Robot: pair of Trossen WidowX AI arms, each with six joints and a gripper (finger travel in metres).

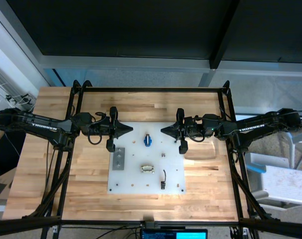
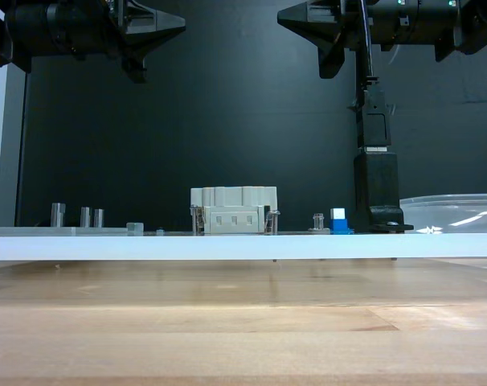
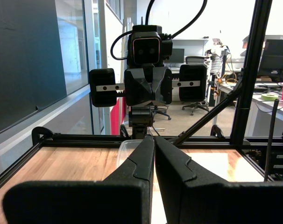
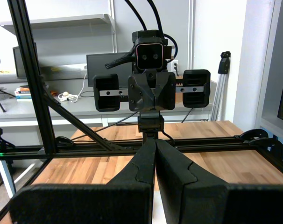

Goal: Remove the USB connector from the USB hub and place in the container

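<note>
- High view: soft, even overhead light. The counter (image 1: 46, 169) is bright, the white board (image 1: 133, 181) is nearly washed out, and shadows are faint.
- The left gripper (image 1: 133, 130) and right gripper (image 1: 162, 131), over the board's far edge, read as black shapes with little detail.
- Low view: black backdrop, and the near counter is blurred. The container (image 2: 456, 211) glints.
- Wrist views: bright rooms behind. The closed fingers (image 3: 137, 163) are dark and soft.
</note>
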